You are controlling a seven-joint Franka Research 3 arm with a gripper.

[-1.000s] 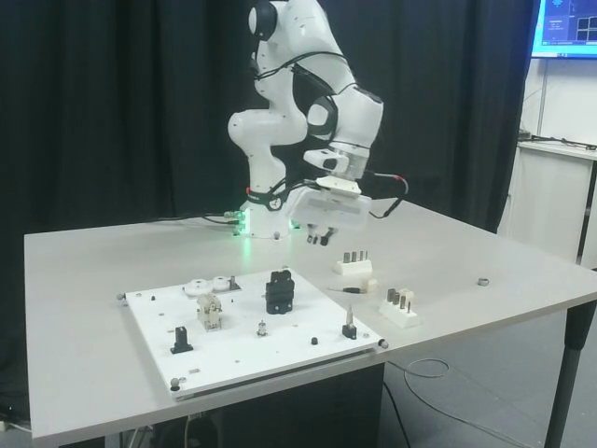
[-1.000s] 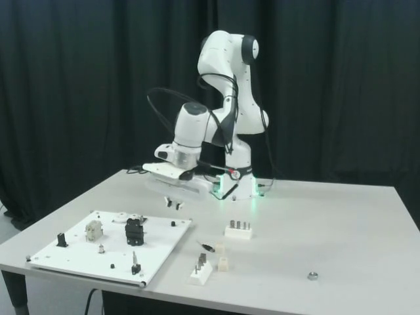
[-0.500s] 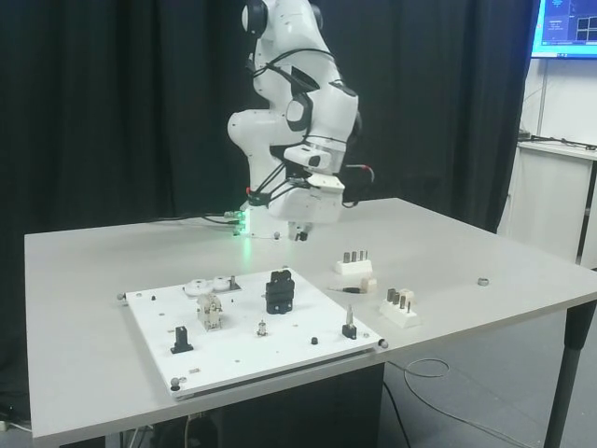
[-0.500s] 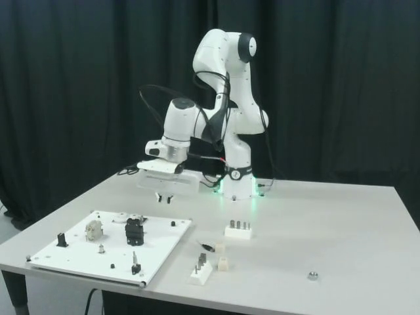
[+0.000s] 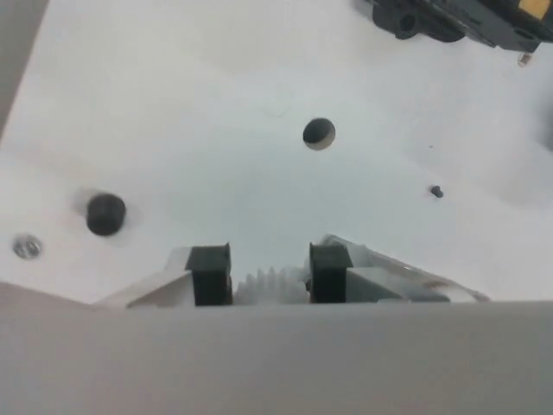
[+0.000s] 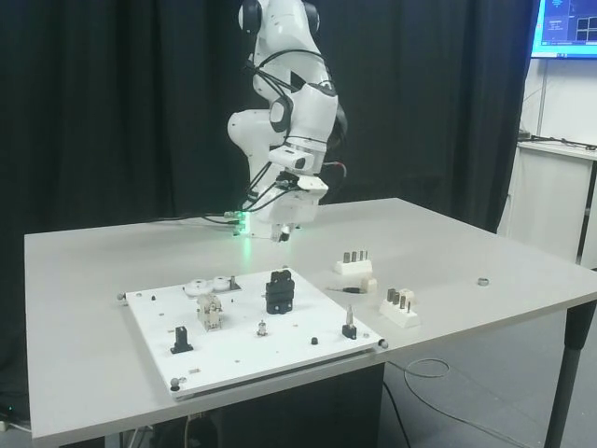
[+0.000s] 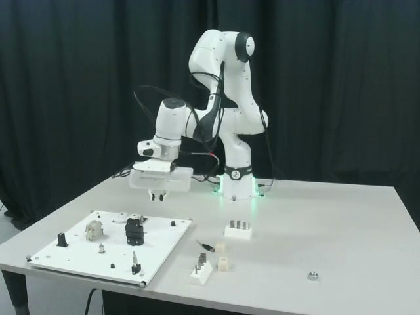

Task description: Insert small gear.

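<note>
Two room views – opposite table sides, wrist view downward

- A robotics lab: a white Franka arm (image 7: 216,98) bolted on a grey counter (image 7: 341,230).
- Black curtains (image 7: 79,85) behind.
- A white assembly board (image 6: 242,331) of fixtures; a wall monitor (image 6: 564,28).

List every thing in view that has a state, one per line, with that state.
claw: shut on the small gear, held in the air above the white board
small gear: gripped between the black fingers, not yet inserted
white board: flat on the grey table, parts standing on it
round hole: nothing in it
nut: lying loose on the table, away from the board
</note>
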